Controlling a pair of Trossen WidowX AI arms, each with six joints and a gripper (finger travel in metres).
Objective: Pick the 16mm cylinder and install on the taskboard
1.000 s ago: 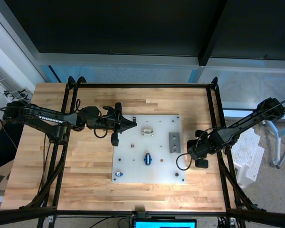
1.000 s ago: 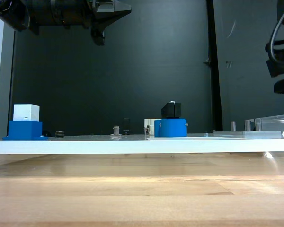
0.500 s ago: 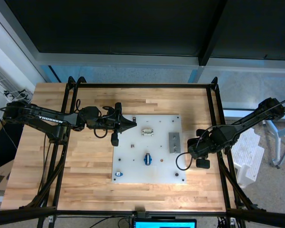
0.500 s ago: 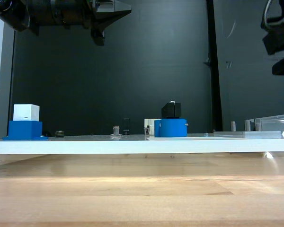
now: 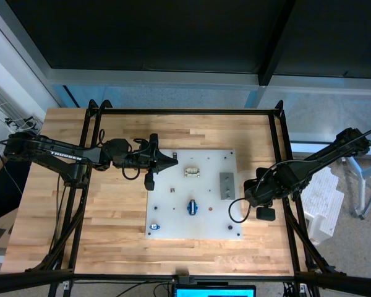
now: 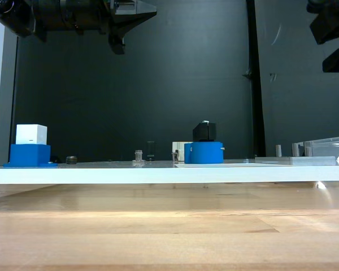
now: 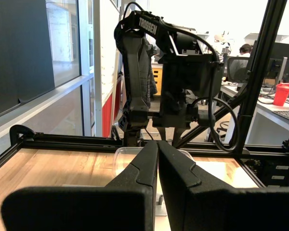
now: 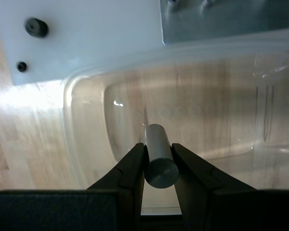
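Observation:
The 16mm cylinder (image 8: 160,163), a short silvery-grey peg, sits between the fingers of my right gripper (image 8: 158,147), which is shut on it. That gripper (image 5: 252,194) hangs just off the right edge of the white taskboard (image 5: 204,226), high above a clear plastic tray (image 8: 86,125). A corner of the taskboard (image 8: 96,29) lies beneath it. My left gripper (image 5: 172,160) is shut and empty, held high over the board's back left corner, its fingers (image 7: 149,159) pressed together.
On the board stand a grey metal block (image 5: 227,184), a blue knob (image 5: 191,207) and a small blue and white fitting (image 5: 154,228). A black frame (image 5: 185,112) rings the wooden table. Several pegs (image 6: 287,149) stand by the tray.
My right gripper has risen with the cylinder, climbing towards the top of the low view. The left arm has stayed still.

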